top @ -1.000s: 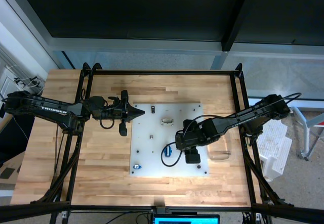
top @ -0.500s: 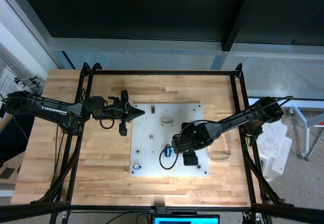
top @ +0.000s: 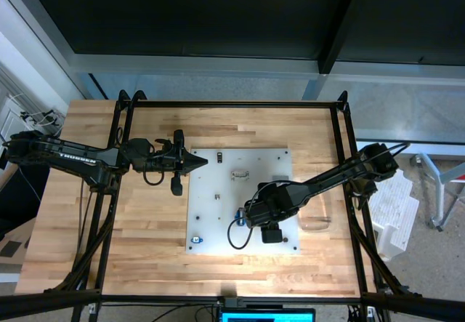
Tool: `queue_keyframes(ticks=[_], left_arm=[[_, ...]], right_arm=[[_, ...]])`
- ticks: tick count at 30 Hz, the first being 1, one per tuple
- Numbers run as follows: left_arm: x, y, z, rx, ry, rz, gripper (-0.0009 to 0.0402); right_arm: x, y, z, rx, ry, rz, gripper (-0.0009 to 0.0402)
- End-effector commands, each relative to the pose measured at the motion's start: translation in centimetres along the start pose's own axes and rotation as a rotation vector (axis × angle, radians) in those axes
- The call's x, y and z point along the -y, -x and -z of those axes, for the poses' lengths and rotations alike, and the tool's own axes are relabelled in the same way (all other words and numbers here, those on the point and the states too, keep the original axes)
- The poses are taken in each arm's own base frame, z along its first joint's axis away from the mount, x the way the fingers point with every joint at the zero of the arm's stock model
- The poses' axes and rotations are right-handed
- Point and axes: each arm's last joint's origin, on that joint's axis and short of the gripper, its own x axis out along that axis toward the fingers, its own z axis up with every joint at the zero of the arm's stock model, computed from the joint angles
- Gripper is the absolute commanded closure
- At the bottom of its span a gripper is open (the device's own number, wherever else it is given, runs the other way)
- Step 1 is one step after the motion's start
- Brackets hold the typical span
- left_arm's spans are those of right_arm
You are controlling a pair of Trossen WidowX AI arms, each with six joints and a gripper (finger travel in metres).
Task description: Remove the 16mm cylinder and place in the container
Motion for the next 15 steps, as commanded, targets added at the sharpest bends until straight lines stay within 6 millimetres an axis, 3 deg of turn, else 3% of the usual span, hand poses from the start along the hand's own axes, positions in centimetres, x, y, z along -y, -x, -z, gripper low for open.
queue_keyframes(ticks=[1,15], left_arm=[[0.0,0.0,0.0,0.0,0.0,0.0,0.0393],[0.0,0.0,0.0,0.0,0.0,0.0,0.0393]], right_arm=[[-0.1,-0.4,0.0,0.007,0.0,-0.002,0.0151],[-0.2,-1.5,0.6,0.016,0.002,-0.005,0.0158]])
